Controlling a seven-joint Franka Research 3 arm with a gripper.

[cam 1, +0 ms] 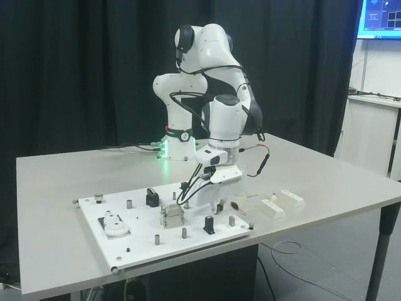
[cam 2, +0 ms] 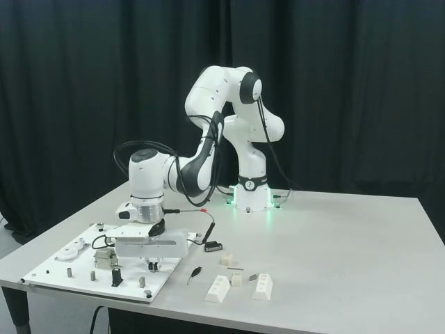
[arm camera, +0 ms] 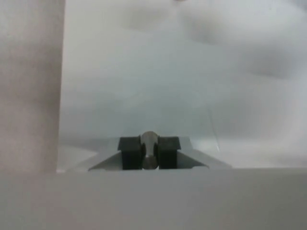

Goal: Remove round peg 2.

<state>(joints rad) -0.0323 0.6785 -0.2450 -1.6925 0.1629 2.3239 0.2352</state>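
Where the arm bends low over the white board [cam 1: 135, 251], the gripper [arm camera: 149, 152] is clamped on round peg 2 [arm camera: 149, 149], which stands upright between its black pads [arm camera: 129, 152], near the board's right edge.

In the wrist view, the small grey round metal peg [arm camera: 149, 151] shows only its upper part between the black finger pads [arm camera: 129, 152]. A blurred grey surface [arm camera: 153, 201] hides everything below it.
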